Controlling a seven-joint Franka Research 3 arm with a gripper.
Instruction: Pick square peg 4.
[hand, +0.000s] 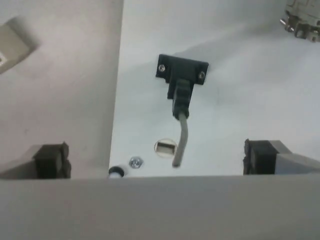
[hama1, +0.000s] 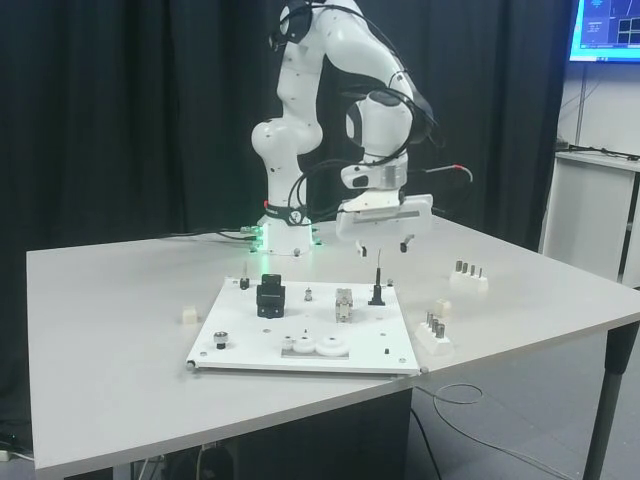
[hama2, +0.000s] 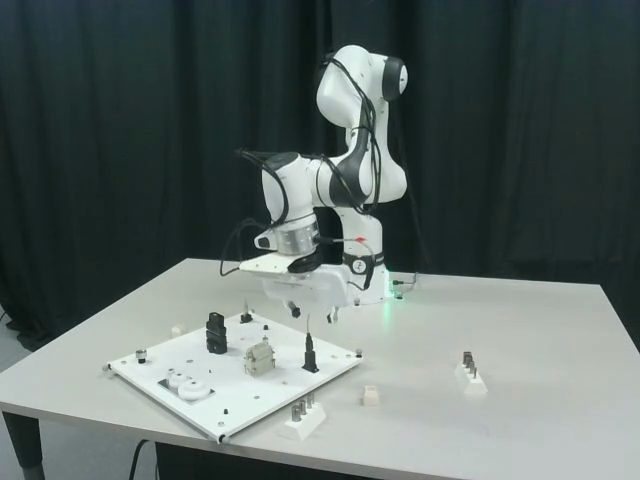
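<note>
The arm (hama1: 330, 110) bends down, its gripper (hand: 155, 159) empty and spread, over the board's (hama1: 300, 335) far edge; only the wrist view shows a black plug (hand: 181, 80).

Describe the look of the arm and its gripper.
The arm is white with rounded links, black joint bands and black cables looped along it. A green light glows at its base. The gripper has black finger pads on grey fingers.

Even overhead light falls on the grey table (hama1: 100, 300) before black curtains (hama2: 120, 120), with soft shadows under the white board (hama1: 300, 362) and a bright screen (hama1: 606, 30) glowing at one corner. A green lamp shines at the arm's base (hama1: 262, 235). From the wrist, the plug (hand: 181, 80) casts a faint shadow, and the near fingers (hand: 50, 160) blur.
</note>
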